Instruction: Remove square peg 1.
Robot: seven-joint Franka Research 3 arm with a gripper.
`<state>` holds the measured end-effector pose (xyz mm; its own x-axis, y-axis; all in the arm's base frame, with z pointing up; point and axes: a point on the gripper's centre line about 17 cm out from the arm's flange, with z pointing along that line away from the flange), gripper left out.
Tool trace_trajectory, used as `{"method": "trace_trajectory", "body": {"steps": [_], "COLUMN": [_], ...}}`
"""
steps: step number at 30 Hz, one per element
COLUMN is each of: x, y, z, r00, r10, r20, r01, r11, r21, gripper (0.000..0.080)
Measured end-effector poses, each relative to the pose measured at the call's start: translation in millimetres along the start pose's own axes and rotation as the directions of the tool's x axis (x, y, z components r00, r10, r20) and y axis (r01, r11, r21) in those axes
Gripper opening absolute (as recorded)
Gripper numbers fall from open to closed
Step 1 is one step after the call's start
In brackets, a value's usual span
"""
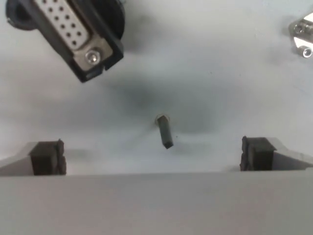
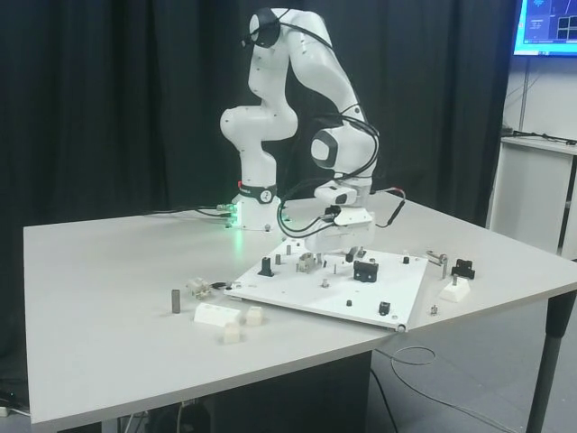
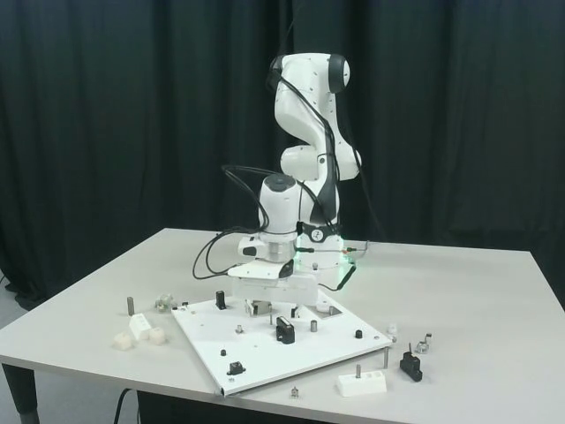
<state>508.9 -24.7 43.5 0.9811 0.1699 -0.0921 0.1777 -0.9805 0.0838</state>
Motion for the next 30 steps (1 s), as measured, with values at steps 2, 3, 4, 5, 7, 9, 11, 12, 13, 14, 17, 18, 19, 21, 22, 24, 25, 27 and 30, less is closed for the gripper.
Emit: {"method": "trace_trajectory", "body": {"steps": [2, 3, 4, 5, 7, 9, 11, 12, 13, 14, 17, 18, 19, 21, 22, 24, 25, 27, 30], "x": [0, 0, 0, 0, 0, 0, 0, 0, 0, 0, 0, 0, 0, 0, 0, 1, 1, 1, 2], "y": [0, 0, 0, 0, 1, 1, 1, 2, 2, 2, 2, 2, 2, 2, 2, 2, 2, 2, 2], "z": [1.4, 2.0, 2.7, 3.3, 4.3, 5.2, 6.2, 6.8, 7.3, 7.8, 8.8, 9.1, 9.4, 10.0, 10.3, 10.8, 11.1, 11.8, 12.5], "r00": [1.0, 1.0, 1.0, 1.0, 1.0, 1.0, 1.0, 0.999, 0.999, 0.999, 0.999, 0.999, 0.999, 0.999, 0.998, 0.998, 0.998, 0.998, 0.998], "r10": [0.002, 0.002, 0.003, 0.003, 0.005, 0.006, 0.008, 0.01, 0.013, 0.015, 0.021, 0.023, 0.026, 0.032, 0.035, 0.038, 0.039, 0.04, 0.042], "r20": [-0.005, -0.009, -0.012, -0.014, -0.018, -0.023, -0.029, -0.031, -0.033, -0.034, -0.04, -0.041, -0.042, -0.044, -0.045, -0.048, -0.049, -0.051, -0.056], "r01": [-0.002, -0.002, -0.003, -0.003, -0.005, -0.006, -0.008, -0.01, -0.013, -0.015, -0.021, -0.023, -0.025, -0.031, -0.034, -0.038, -0.038, -0.039, -0.041], "r11": [1.0, 1.0, 1.0, 1.0, 1.0, 1.0, 1.0, 1.0, 1.0, 1.0, 1.0, 1.0, 1.0, 0.999, 0.999, 0.999, 0.999, 0.999, 0.999], "r21": [0.0, 0.0, 0.0, 0.0, 0.001, 0.001, 0.002, 0.002, 0.003, 0.004, 0.006, 0.007, 0.008, 0.012, 0.014, 0.015, 0.016, 0.016, 0.016], "gripper": [0.08, 0.08, 0.08, 0.08, 0.08, 0.08, 0.08, 0.08, 0.08, 0.08, 0.08, 0.08, 0.08, 0.08, 0.08, 0.08, 0.08, 0.08, 0.08]}}
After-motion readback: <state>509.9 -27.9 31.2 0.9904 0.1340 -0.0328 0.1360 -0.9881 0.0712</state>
